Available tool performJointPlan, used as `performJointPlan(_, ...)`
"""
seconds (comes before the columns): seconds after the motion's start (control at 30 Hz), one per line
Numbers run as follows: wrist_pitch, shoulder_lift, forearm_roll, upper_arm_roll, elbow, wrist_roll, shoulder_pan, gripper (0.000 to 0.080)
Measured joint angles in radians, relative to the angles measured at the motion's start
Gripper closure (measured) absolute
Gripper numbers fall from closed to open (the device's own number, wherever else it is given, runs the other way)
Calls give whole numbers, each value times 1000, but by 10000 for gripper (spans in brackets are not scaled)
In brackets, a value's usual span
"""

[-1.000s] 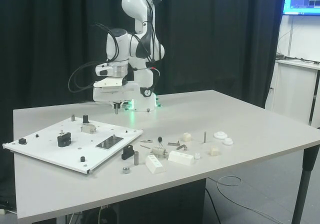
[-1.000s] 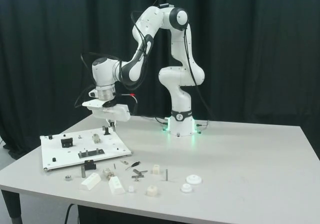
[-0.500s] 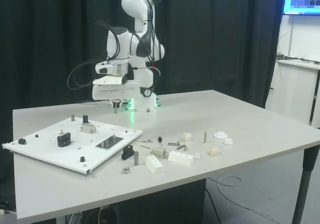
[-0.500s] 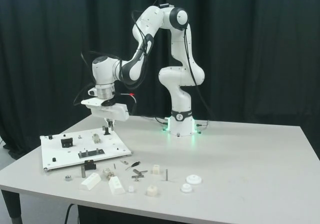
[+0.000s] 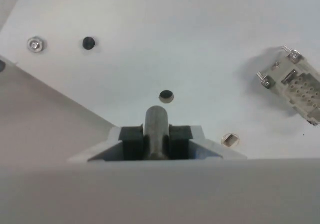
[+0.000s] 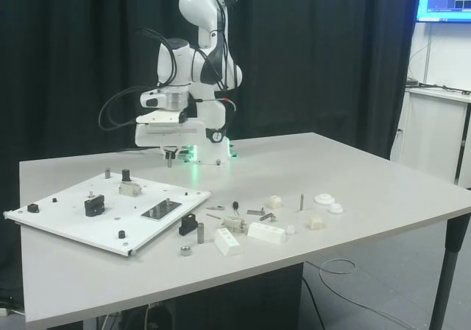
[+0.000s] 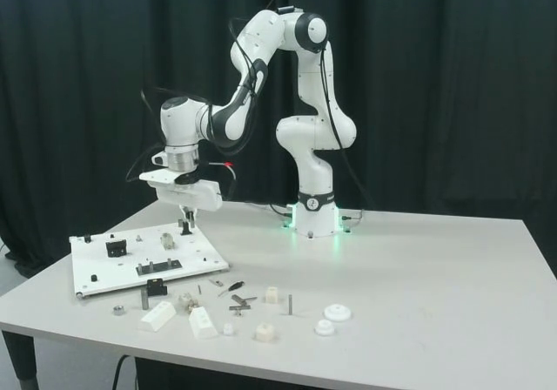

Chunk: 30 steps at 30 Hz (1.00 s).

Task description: Place round peg 3.

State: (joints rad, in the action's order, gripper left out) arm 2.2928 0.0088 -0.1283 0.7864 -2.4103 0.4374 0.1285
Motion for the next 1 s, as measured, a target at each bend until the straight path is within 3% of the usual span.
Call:
performJointPlan(0.33,19,0,0,-3,0,0,0,698)
performJointPlan(0.7,61,0,7,-37,0,-4,30,698)
performJointPlan(1.0,97,-1,63,-77,5,4,83,698)
